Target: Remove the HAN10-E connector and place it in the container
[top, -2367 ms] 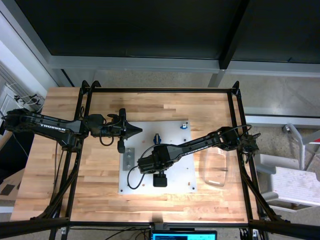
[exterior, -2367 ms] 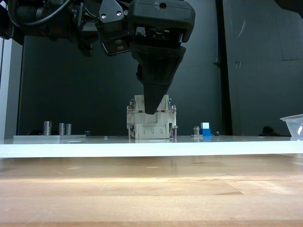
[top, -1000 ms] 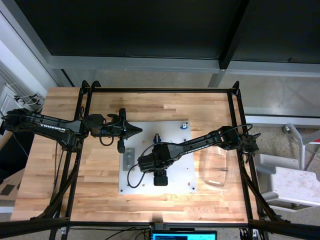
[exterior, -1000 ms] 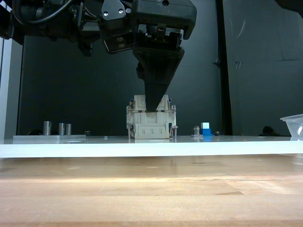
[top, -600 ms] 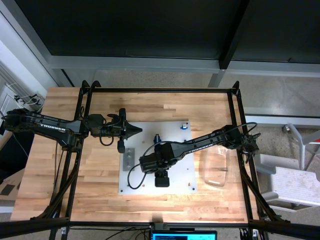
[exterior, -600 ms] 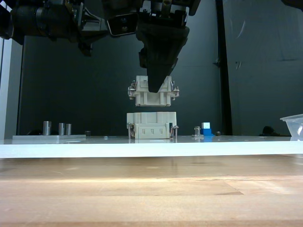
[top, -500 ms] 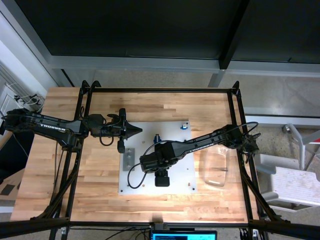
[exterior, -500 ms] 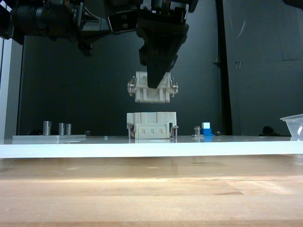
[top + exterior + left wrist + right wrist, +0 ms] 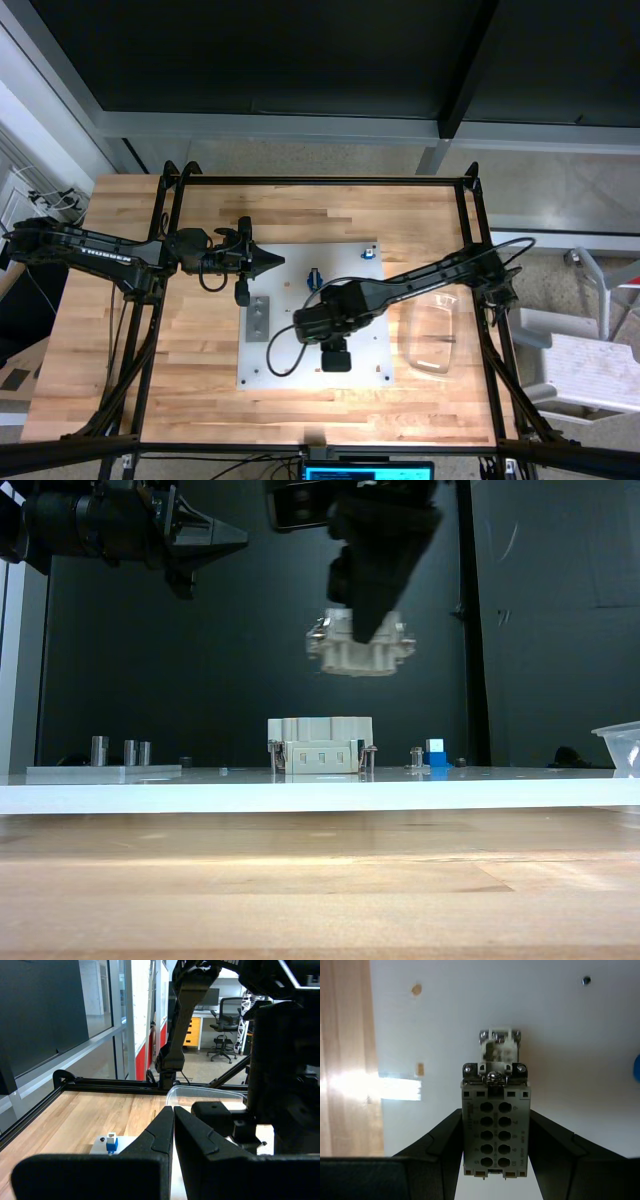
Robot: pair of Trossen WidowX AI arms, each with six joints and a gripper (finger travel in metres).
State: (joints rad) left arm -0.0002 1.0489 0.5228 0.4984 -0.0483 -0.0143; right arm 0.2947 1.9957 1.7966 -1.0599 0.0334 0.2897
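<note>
While the right gripper [image 9: 368, 630] clamps the HAN10-E connector [image 9: 358, 656] aloft at centre, the container [image 9: 430, 368] lies to its right, opposite the closed, empty left gripper [image 9: 278, 261] at left.

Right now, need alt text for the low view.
The right gripper holds the beige connector in the air, above and slightly right of its base, which sits on the white board. The left gripper is shut and parked high at left, and the container just shows at the far right.
</note>
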